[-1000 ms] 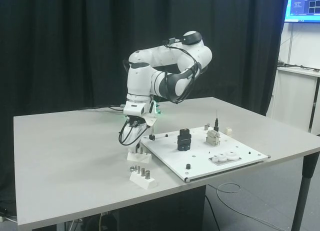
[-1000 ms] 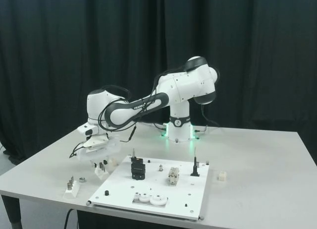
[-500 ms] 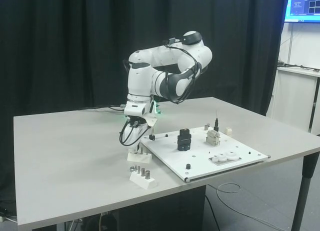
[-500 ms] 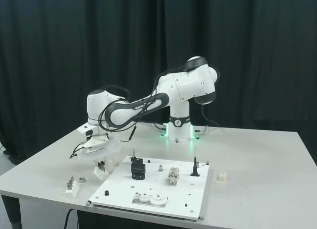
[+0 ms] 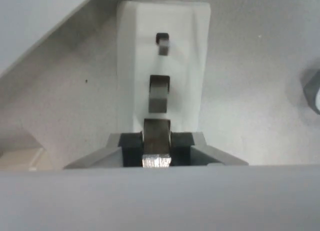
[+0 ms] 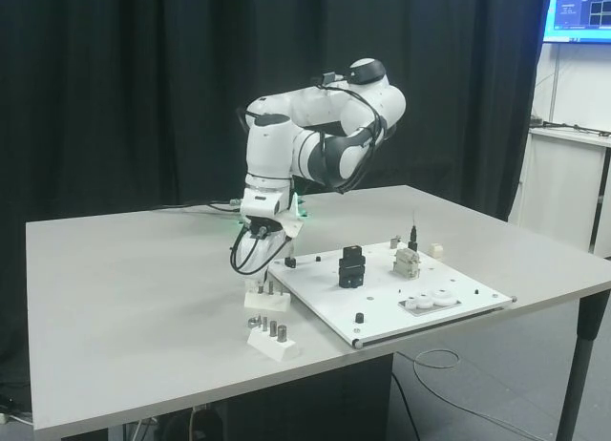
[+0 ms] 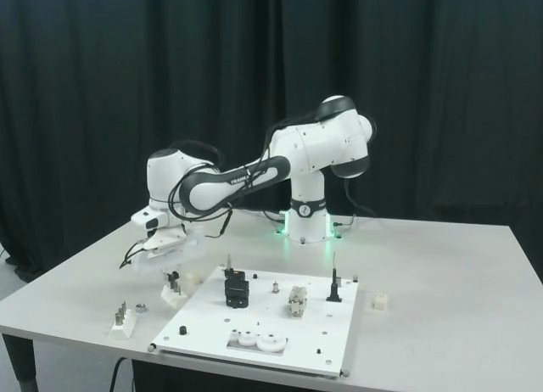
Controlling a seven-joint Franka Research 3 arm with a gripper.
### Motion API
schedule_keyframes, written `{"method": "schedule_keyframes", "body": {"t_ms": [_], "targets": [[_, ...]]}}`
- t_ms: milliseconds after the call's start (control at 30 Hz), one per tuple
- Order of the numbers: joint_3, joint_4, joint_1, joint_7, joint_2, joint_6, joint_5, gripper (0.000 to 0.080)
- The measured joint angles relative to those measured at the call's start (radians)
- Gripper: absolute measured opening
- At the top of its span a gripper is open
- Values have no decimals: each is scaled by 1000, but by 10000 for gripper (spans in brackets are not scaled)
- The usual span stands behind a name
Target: Pick square peg 3.
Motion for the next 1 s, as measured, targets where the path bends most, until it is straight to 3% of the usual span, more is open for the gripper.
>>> {"method": "schedule_keyframes", "body": {"t_ms": [600, 1000], "targets": [[-82, 41, 2, 52, 0, -106, -41, 113], [-113, 69, 2, 116, -1, -143, -66, 113]]}}
